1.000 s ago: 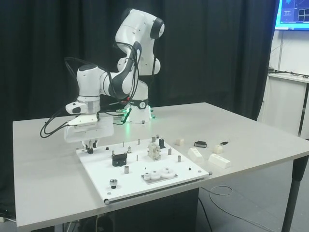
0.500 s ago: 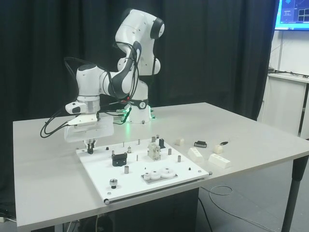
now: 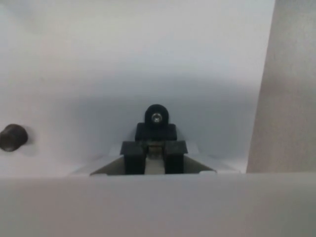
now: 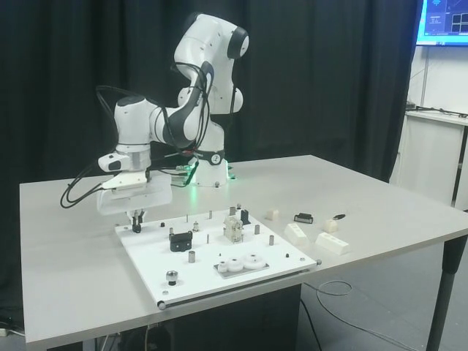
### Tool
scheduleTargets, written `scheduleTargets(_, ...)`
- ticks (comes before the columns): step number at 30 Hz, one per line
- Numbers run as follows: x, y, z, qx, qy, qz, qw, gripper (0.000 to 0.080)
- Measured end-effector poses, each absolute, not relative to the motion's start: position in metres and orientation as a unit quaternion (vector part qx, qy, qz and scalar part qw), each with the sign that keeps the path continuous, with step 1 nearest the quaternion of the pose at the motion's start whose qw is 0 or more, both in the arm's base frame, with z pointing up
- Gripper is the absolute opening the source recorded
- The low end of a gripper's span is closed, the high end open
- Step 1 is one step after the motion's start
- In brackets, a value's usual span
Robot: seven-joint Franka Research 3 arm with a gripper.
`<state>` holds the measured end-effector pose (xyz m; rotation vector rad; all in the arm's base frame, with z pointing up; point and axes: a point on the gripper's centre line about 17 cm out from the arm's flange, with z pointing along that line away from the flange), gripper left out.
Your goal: Remove Ethernet.
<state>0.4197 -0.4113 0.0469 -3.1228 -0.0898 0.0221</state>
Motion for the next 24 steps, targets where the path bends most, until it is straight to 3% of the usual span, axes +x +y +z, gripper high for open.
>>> scheduleTargets(24, 0.424, -0.419, 0.075, -1.000, -0.026, 0.002, 0.016, 0.0080)
